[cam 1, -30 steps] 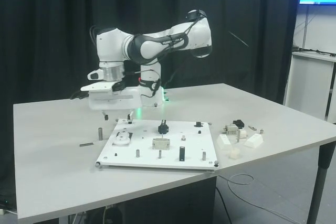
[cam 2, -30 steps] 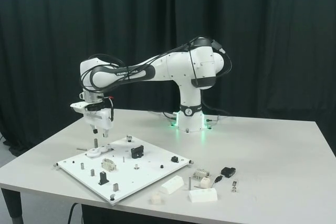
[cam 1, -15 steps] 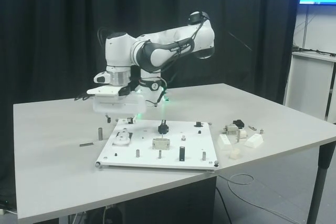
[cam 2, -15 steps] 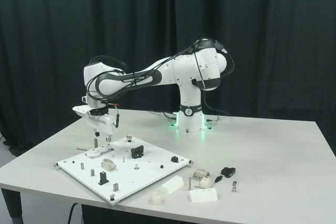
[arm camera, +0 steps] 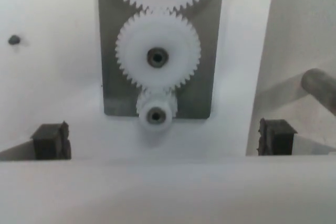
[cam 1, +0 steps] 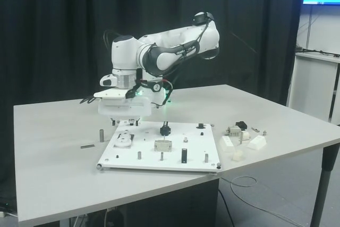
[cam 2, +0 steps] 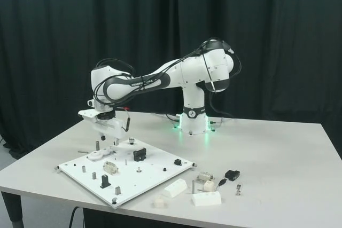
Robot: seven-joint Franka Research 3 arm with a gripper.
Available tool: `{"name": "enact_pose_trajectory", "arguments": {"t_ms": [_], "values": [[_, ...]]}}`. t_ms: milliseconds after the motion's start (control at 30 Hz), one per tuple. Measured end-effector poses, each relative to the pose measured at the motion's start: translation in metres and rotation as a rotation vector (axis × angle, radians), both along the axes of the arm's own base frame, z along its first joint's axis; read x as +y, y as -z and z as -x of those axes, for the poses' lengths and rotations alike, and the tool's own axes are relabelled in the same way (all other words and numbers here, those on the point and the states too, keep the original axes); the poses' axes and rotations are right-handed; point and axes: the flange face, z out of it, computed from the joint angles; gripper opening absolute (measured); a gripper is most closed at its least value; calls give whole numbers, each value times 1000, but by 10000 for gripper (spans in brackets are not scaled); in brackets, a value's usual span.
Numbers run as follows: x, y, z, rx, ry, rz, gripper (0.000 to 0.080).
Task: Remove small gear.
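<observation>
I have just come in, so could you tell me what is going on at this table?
The white Franka arm holds its gripper open above the gear train on the white board. In the wrist view the small gear sits between the fingertips, meshed with the middle gear. Nothing is gripped yet.

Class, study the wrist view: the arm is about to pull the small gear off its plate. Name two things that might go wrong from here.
1. The small gear meshes with the middle gear; a tilted pull might jam the teeth or drag that gear.
2. The open pincer has its fingertips spread far wider than the gear, so uneven closing may knock it aside.
</observation>
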Motion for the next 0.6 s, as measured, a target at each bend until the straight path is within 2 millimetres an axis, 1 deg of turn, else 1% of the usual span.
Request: {"name": "enact_pose_trajectory", "arguments": {"t_ms": [367, 600], "values": [[11, 9, 11, -33, 2, 26, 800], [15, 17, 13, -52, 9, 45, 800]]}}
